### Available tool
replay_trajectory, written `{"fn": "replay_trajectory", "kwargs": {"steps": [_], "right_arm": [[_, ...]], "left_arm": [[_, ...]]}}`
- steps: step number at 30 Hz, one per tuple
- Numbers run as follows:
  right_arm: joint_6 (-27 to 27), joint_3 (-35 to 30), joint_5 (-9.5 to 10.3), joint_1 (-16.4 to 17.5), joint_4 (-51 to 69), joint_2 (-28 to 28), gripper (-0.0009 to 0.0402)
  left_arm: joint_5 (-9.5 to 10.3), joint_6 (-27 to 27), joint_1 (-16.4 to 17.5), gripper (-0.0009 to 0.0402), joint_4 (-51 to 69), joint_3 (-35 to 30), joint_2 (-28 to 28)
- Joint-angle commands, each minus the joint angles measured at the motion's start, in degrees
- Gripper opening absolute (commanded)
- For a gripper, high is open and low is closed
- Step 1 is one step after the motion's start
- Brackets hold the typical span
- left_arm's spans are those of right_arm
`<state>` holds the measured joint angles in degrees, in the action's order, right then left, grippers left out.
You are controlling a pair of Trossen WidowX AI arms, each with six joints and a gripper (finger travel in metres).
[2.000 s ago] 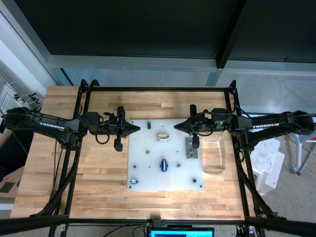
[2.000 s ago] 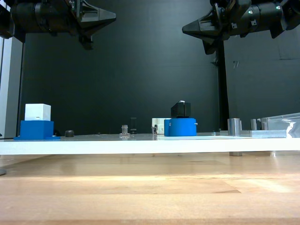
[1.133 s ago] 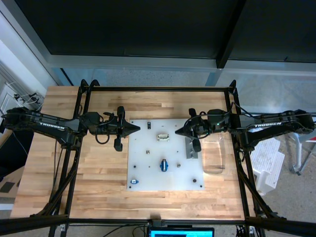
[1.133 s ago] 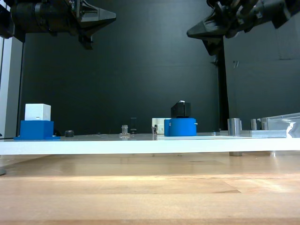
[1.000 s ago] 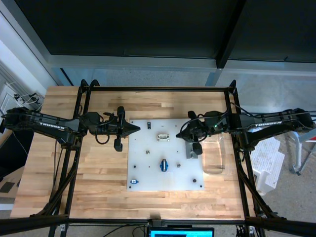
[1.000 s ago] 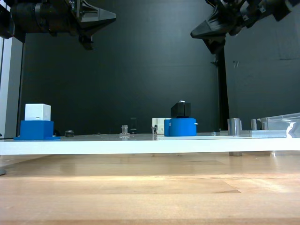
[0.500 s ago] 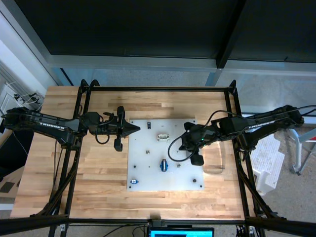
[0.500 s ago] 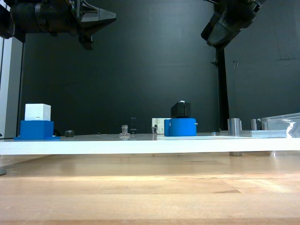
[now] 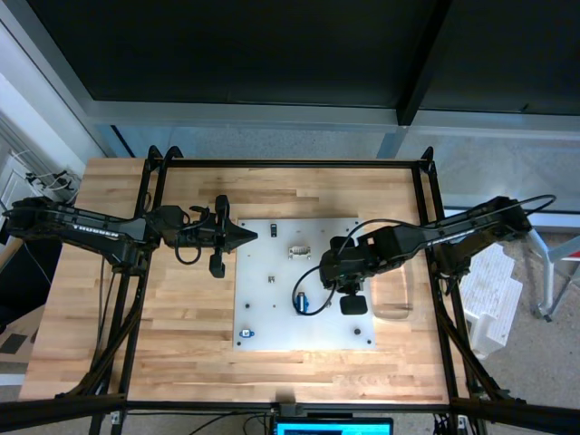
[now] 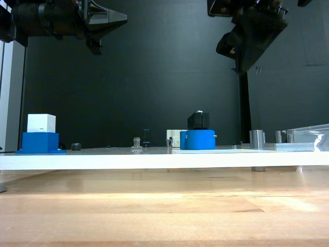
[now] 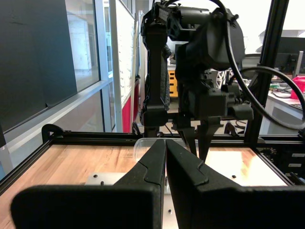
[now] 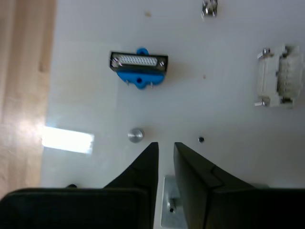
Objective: Remove the 16mm cylinder and place in the container
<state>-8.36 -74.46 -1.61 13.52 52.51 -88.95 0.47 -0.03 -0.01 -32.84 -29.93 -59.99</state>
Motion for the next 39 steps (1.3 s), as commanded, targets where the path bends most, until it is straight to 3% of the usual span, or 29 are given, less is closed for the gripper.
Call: {"fn": "replay_trajectory", "kwargs": {"steps": [1, 9, 14, 20, 39], "right_arm": [[-1.9, -2.5, -0.55, 0.6, 3.8, -3.2, 0.0082], [-4.2, -3.7, -0.39, 1.0, 4.9, -6.9, 0.018], [-4.7, -3.7, -0.44, 1.4, 5.0, -8.3, 0.0213], [-4.8, -3.7, -1.95, 2.4, 4.6, -10.2, 0.0218], [-6.3, -3.3, -1.88, 4.6, 0.7, -15.8, 0.0218]], "left_arm": [[0.0, 0.0, 0.0, 0.0, 0.0, 0.0, 0.0], [0.0, 0.0, 0.0, 0.0, 0.0, 0.0, 0.0], [0.0, 0.0, 0.0, 0.0, 0.0, 0.0, 0.0], [0.0, 0.0, 0.0, 0.0, 0.0, 0.0, 0.0], [0.0, 0.0, 0.0, 0.0, 0.0, 0.0, 0.0]]}}
